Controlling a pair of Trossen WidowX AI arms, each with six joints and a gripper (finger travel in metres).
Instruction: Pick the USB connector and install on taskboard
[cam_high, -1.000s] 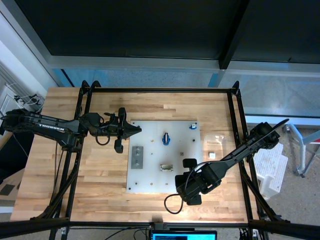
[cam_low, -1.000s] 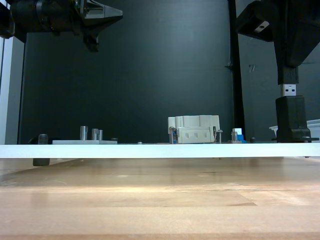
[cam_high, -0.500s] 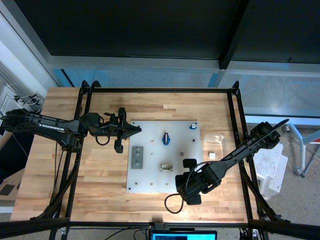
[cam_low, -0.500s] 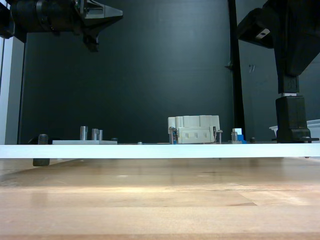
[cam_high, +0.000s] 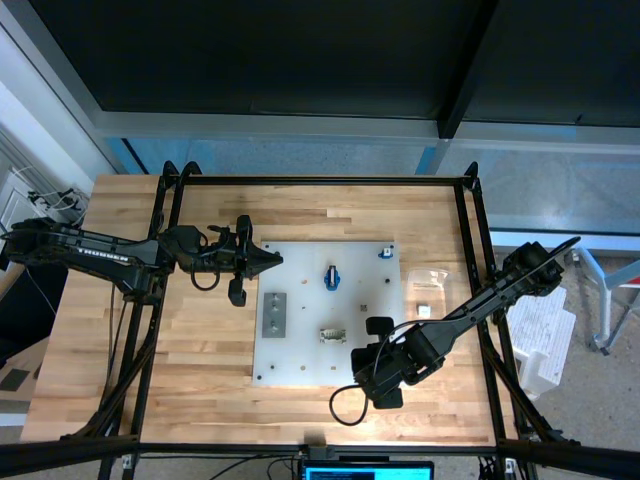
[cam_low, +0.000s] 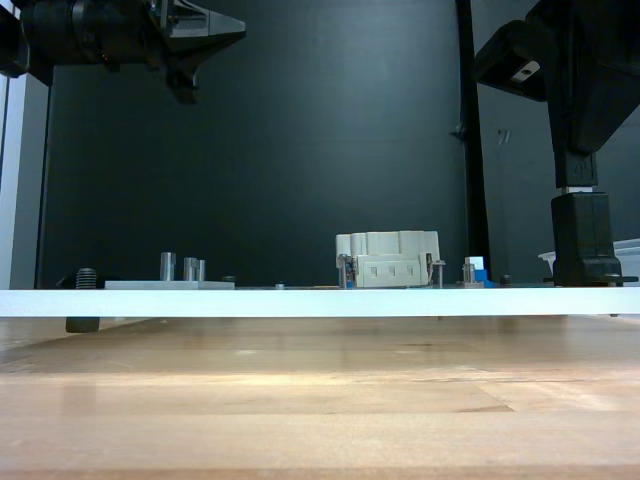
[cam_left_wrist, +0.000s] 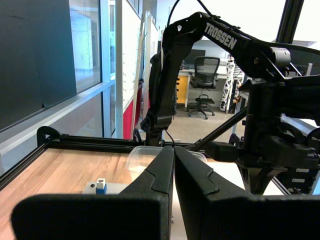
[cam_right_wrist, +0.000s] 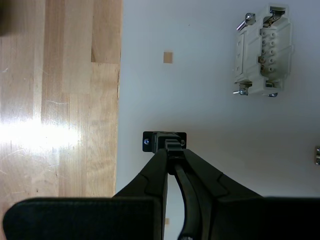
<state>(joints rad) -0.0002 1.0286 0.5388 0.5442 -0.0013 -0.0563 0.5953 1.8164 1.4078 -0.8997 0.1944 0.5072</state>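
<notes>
The taskboard (cam_high: 300, 362) is a white square plate in the middle of the table. My right gripper (cam_right_wrist: 172, 151) points straight down near the board's front right corner and is shut on the USB connector (cam_right_wrist: 172, 145). The connector sits in the small black socket (cam_right_wrist: 151, 142). In the low view only a thin silver strip of the USB connector (cam_low: 578, 187) shows between the right gripper (cam_low: 578, 172) and the socket (cam_low: 585, 236). My left gripper (cam_high: 268, 259) hovers high over the board's left edge, shut and empty, with its fingers (cam_left_wrist: 165, 172) pressed together.
On the board stand a grey metal block (cam_high: 274, 314), a blue upright part (cam_high: 333, 277) and a beige multi-pin connector (cam_high: 332, 335). A small white cube (cam_high: 424, 311) and a clear plastic tub (cam_high: 432, 279) lie right of the board. A black cable loop (cam_high: 345, 409) hangs near the front edge.
My right gripper has come down a little. The plug's bare metal, which showed above the socket a second ago, has gone into it. The left arm has not moved.
</notes>
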